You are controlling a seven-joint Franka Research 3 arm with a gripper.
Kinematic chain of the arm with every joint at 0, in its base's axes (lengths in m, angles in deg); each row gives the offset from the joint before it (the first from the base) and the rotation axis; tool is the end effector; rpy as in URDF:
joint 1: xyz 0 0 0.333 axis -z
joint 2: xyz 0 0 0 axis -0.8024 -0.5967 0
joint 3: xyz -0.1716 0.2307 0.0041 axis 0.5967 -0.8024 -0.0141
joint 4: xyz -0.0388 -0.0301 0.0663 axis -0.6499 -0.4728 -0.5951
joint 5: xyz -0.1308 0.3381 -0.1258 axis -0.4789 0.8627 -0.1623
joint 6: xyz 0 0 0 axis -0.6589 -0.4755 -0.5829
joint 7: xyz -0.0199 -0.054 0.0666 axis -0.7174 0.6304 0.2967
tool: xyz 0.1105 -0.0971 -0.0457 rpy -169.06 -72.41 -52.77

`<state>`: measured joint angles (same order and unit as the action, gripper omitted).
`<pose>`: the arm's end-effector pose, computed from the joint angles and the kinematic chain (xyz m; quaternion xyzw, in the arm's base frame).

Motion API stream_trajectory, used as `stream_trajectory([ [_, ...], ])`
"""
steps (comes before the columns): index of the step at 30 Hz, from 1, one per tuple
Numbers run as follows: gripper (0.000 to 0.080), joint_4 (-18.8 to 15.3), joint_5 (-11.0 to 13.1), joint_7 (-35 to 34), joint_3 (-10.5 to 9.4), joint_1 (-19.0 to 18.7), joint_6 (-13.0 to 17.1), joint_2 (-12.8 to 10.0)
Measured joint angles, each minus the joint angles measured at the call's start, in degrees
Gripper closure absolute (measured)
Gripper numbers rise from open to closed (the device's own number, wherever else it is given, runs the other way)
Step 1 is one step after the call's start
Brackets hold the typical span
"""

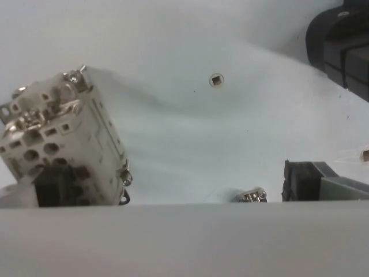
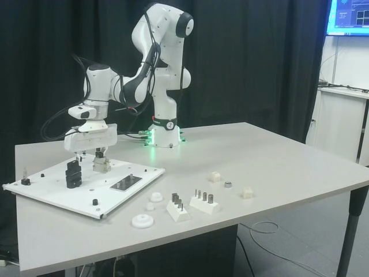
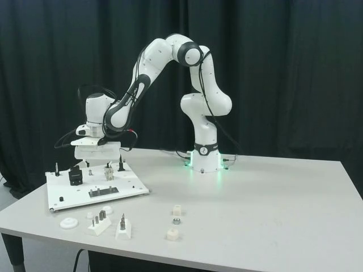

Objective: Insert waterproof.

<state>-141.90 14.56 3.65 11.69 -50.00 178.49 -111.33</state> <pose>0.3163 -0.4291 0.1853 0.9759 -0.2069 -0.0260 0.0641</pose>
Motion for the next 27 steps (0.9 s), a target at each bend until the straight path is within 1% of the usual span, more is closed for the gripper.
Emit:
stream_trajectory([
  [10,0.0003,0.1,0.0,0.0,-0.01,0.0,-0.2,0.0],
  [17,0.0003,0.7,-0.2,0.0,0.02,-0.2,-1.2,0.1],
  [22,0.0003,1.4,-0.7,-0.5,0.40,-0.6,-3.2,0.6],
  [27,0.0003,2.6,-2.9,-2.1,1.20,-1.4,-6.7,1.2],
])
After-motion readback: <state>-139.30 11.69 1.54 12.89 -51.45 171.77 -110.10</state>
